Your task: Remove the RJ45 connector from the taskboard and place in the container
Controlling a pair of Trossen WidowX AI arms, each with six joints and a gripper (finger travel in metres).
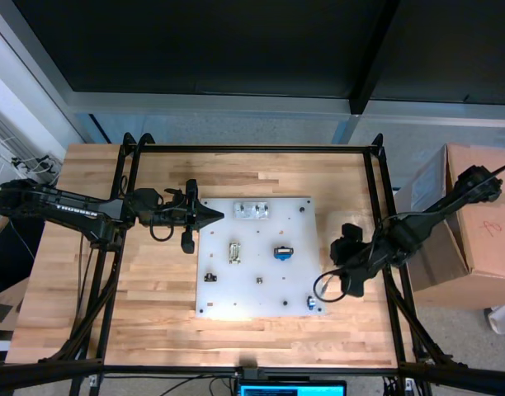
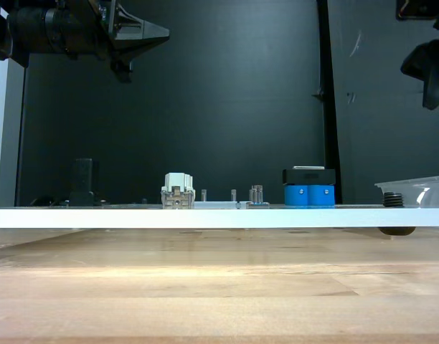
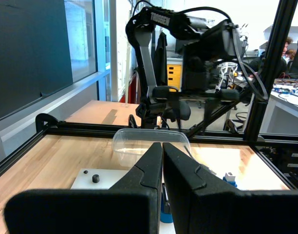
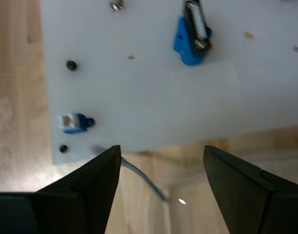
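- The wooden table [image 1: 87,272] carries the white taskboard [image 1: 252,285] at its centre, with the two arms reaching in from either side.
- The left gripper [image 1: 216,216] hangs high over the board's left edge, near the far corner. Its fingers [image 3: 144,170] are pressed together on nothing and point across toward the other arm.
- The right gripper [image 4: 161,151] hovers well above the table just beside the board's right edge. It looks down with its fingers spread wide and empty.
- The clear container [image 1: 253,211] sits at the far side of the board.
- The RJ45 connector [image 4: 73,123], a small blue-and-white piece, sits in its seat at the board's near right corner, untouched.
- The step in hand looks like the approach. The right gripper is nearer and should probably centre over the connector before descending, one finger on each side.
- A square grip low on the body and a pull straight along the seat would likely avoid jamming. The carry to the container crosses the board, so it should lift clear of the other fixtures.
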